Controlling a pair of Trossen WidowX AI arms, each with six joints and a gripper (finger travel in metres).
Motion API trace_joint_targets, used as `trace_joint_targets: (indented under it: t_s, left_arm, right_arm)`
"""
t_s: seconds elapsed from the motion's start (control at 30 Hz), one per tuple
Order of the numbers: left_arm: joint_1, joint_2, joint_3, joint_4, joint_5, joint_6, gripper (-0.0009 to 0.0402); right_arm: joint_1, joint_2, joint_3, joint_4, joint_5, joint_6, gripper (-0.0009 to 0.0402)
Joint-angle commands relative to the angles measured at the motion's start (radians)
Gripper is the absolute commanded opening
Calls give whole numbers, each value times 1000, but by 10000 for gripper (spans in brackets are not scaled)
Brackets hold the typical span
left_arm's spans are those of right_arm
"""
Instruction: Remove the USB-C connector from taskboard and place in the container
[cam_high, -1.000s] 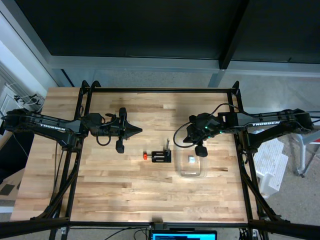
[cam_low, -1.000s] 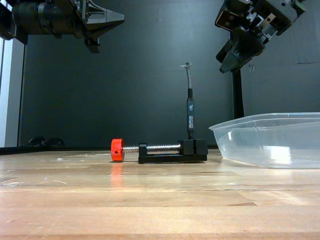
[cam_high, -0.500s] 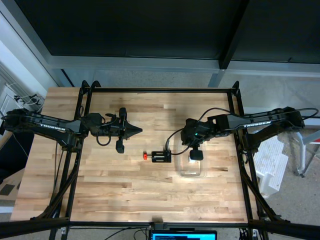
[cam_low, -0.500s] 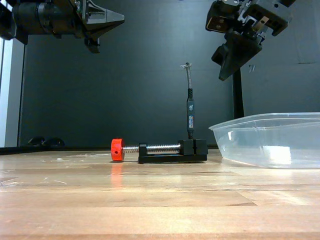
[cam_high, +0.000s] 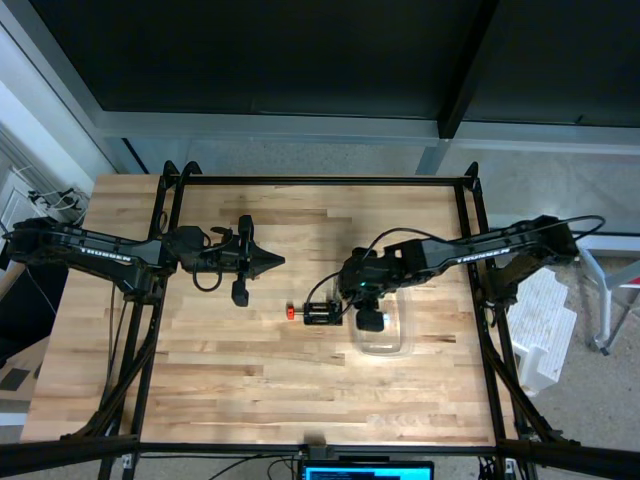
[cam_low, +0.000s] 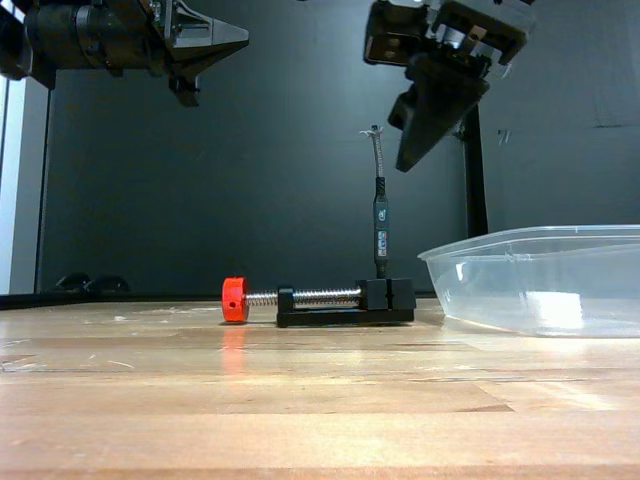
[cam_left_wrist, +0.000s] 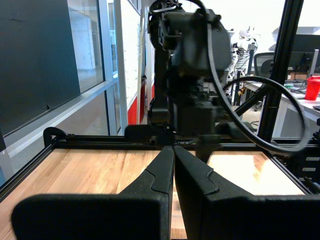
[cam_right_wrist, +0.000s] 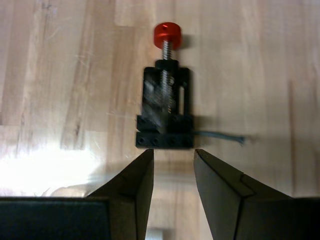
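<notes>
Right claw has shifted from over the container to above the taskboard, fingers parted, empty. USB-C connector stands upright in the taskboard, ungripped. Approach under way; extraction pending. Left claw closed, parked well apart.

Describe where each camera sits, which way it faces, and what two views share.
High: above the table's near edge, looking down; left gripper left of the taskboard, right gripper nearly over it.
Low: tabletop height, looking level at the USB-C connector upright in the taskboard; both grippers overhead.
Left wrist: along the shut left gripper, facing the right arm.
Right wrist: along the open right gripper, down at the taskboard.
Shared: high and low both show the container.
</notes>
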Motion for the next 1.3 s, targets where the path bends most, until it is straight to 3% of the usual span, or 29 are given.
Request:
trace_joint_targets:
  t_s: [0.03,0.13,0.6,1.17,1.3]
  left_arm:
    - [0,0,0,0,0,0,0]
    - [0,0,0,0,0,0,0]
    - [0,0,0,0,0,0,0]
    - [0,0,0,0,0,0,0]
    - [0,0,0,0,0,0,0]
  right_arm:
    - [6,37,26,1,3,1,112]
    - [14,64,43,2,29,1,112]
    - [29,149,55,33,26,1,107]
    - [31,158,55,48,26,0,-3]
    - [31,157,55,47,26,0,4]
